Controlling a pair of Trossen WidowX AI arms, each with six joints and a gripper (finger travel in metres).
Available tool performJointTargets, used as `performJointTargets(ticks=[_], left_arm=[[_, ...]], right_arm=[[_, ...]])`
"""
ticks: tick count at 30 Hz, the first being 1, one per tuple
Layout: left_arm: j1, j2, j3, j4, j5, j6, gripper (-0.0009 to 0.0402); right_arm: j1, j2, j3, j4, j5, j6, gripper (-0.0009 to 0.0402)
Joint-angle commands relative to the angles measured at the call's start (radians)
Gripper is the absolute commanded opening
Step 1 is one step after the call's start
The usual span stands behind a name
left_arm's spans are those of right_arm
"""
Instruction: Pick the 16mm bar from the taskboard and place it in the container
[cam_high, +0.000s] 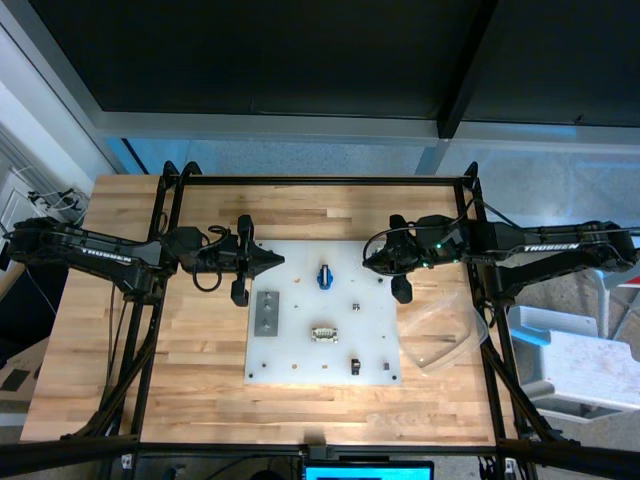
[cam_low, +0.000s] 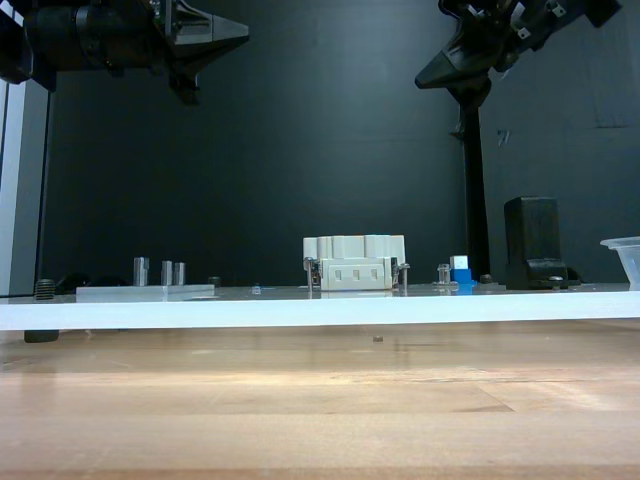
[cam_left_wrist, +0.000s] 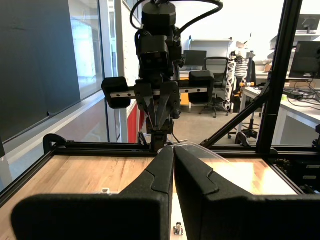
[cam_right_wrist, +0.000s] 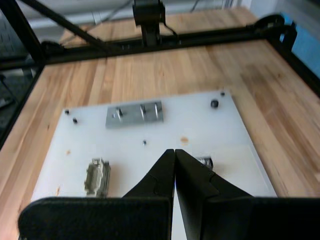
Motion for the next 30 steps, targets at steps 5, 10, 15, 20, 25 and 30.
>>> performJointTargets(ticks=[5,10,15,20,25,30], left_arm=[[0.000,0.000,0.000,0.000,0.000,0.000,0.0000],[0.000,0.000,0.000,0.000,0.000,0.000,0.0000],[0.000,0.000,0.000,0.000,0.000,0.000,0.0000],[0.000,0.000,0.000,0.000,0.000,0.000,0.0000],[0.000,0.000,0.000,0.000,0.000,0.000,0.0000],[0.000,0.000,0.000,0.000,0.000,0.000,0.0000]], right_arm=[[0.004,0.090,0.130,-0.211,0.000,0.000,0.0000],[0.013,0.159,0.209,-0.339,0.000,0.015,0.0000],[0.030,0.211,0.258,-0.424,0.000,0.018,0.0000],[0.040,0.252,0.293,-0.486,-0.001,0.040,0.0000],[0.066,0.284,0.332,-0.559,-0.001,0.043,0.0000],[0.101,0.312,0.375,-0.653,-0.001,0.072,0.0000]])
